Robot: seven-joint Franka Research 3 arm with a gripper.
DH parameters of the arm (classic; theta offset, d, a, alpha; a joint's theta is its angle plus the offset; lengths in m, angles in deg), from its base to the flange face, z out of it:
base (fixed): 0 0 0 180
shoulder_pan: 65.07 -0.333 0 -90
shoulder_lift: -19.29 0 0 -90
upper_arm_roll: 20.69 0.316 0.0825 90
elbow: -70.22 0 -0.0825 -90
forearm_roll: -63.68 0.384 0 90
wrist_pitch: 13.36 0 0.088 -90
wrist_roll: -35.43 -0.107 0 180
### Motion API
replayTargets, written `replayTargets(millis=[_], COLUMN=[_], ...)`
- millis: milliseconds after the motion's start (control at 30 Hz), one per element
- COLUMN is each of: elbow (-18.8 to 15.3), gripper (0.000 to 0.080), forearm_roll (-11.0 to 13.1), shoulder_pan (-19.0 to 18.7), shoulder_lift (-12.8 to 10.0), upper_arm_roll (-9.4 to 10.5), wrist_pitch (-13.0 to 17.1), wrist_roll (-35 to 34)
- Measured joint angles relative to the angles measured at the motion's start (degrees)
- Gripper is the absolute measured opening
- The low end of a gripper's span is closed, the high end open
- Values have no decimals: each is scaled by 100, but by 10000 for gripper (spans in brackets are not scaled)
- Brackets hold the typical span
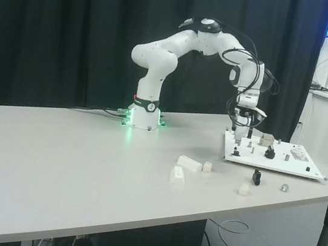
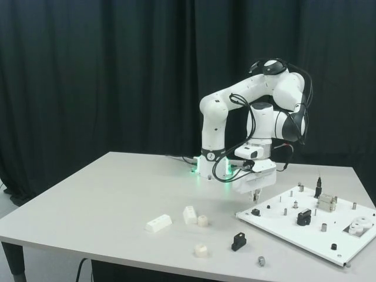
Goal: Place Ethernet.
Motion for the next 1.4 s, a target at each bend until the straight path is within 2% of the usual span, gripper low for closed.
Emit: replayTargets(millis=[433, 1400], elbow=[4, 20], gripper=[81, 80], forearm_roll=[-48, -59], shoulder_pan=[-7, -9], shoulder_lift=[0, 0], upper_arm_roll=[-80, -104], wrist_pitch=[-92, -125], wrist_roll=[36, 54])
